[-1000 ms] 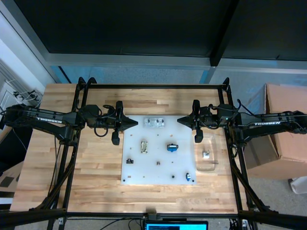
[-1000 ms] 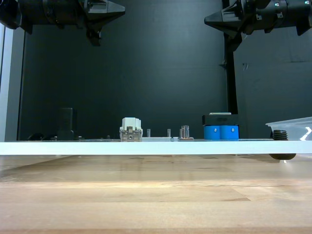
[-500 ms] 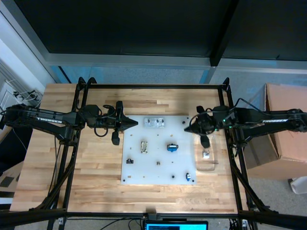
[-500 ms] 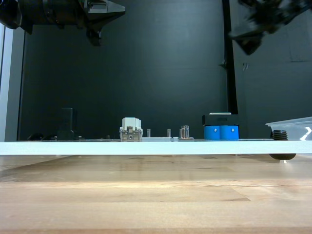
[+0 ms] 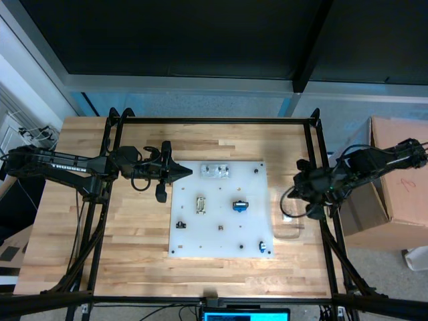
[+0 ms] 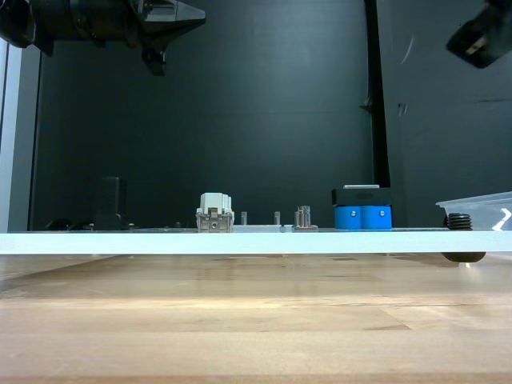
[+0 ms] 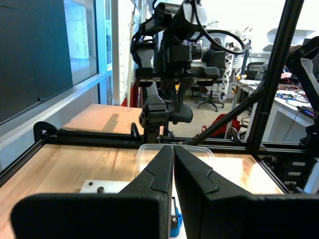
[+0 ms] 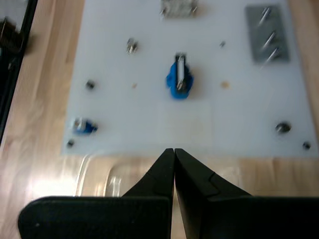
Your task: Pick the RJ45 connector and install on the taskboard
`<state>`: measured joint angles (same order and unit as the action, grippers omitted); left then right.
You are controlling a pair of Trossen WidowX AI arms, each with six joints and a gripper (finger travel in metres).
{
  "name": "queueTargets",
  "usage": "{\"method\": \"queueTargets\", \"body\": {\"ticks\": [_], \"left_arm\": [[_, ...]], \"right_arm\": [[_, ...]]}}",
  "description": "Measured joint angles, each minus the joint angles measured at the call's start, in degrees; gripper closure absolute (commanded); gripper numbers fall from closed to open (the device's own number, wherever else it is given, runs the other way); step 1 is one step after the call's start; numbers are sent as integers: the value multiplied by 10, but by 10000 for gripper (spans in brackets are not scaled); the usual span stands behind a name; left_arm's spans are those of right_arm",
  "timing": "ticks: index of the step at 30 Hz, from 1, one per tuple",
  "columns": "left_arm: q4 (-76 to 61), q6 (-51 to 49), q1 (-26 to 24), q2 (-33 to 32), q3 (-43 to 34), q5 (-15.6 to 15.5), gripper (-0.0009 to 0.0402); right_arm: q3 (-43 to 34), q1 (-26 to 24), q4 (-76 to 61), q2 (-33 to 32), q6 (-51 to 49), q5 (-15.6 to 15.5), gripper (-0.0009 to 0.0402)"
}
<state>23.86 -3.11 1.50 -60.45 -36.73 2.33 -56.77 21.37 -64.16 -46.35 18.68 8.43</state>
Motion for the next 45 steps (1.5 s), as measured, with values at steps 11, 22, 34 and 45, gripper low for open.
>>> {"method": "queueTargets", "body": {"ticks": [11,22,34,45], "left_arm": [[0,0,0,0,0,0,393],[0,0,0,0,0,0,393],[0,0,0,0,0,0,393],[0,0,0,0,0,0,393]], "right_arm": [[-1,60,-101,10,66,-5,393],[0,63,-119,-5,82,-11,324],[5,66,-124,-83,95,-5,225],[30,97,-104,-131,124,-3,188]]}}
